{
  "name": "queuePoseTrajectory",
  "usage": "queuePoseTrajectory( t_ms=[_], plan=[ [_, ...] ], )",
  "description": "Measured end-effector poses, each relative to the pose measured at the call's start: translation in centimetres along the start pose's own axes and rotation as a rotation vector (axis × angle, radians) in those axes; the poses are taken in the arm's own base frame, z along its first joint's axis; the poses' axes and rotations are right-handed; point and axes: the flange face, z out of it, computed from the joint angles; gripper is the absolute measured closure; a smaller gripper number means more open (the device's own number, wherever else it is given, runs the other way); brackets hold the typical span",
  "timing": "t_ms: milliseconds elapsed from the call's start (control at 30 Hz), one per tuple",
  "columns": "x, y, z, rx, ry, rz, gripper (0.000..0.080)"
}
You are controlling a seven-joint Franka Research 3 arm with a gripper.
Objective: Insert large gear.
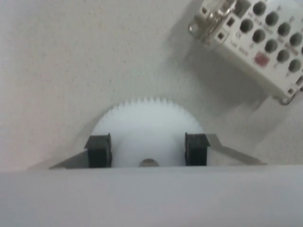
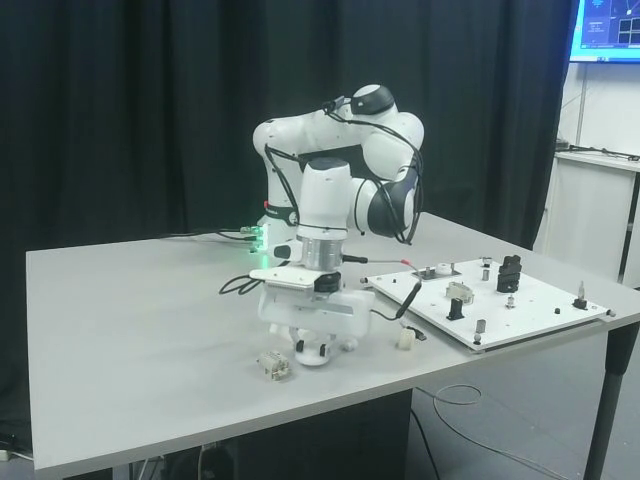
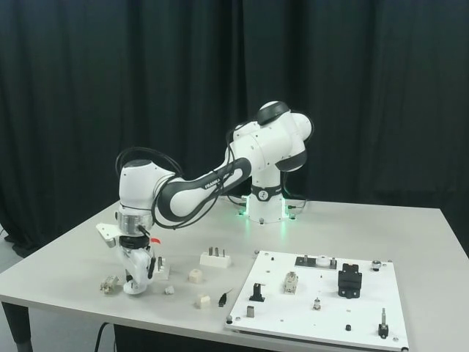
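Observation:
The large gear is a white toothed disc lying low at the table's front, below the wrist. My gripper is down on it and shut on its middle part. The black pads sit over the disc on either side of the small metal bore, and the toothed rim reaches out past both of them. From the room cameras the gear shows under the hand, at table height. The white assembly board lies well to the side of the gripper.
A white multi-hole connector block lies close beside the gear. Small white parts and a two-pin block lie between the gripper and the board. Pegs and black fixtures stand on the board.

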Motion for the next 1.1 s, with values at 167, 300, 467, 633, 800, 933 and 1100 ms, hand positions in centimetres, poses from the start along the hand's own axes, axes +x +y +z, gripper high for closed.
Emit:
queuePoseTrajectory(
  t_ms=[167,300,467,633,800,933,1100],
  plan=[
    [0.16,-0.28,-0.62,0.007,0.006,-0.002,0.0468],
    [0.23,-0.33,-0.8,0.009,0.009,-0.002,0.0469],
    [0.26,-0.32,-0.8,0.009,0.009,-0.002,0.0469],
    [0.25,-0.31,-0.78,0.008,0.008,-0.002,0.0469],
    [0.19,-0.34,-0.76,0.008,0.006,-0.003,0.0469],
    [0.14,-0.4,-0.77,0.008,0.006,-0.004,0.0469],
    [0.1,-0.45,-0.79,0.009,0.006,-0.006,0.0469]
  ],
)
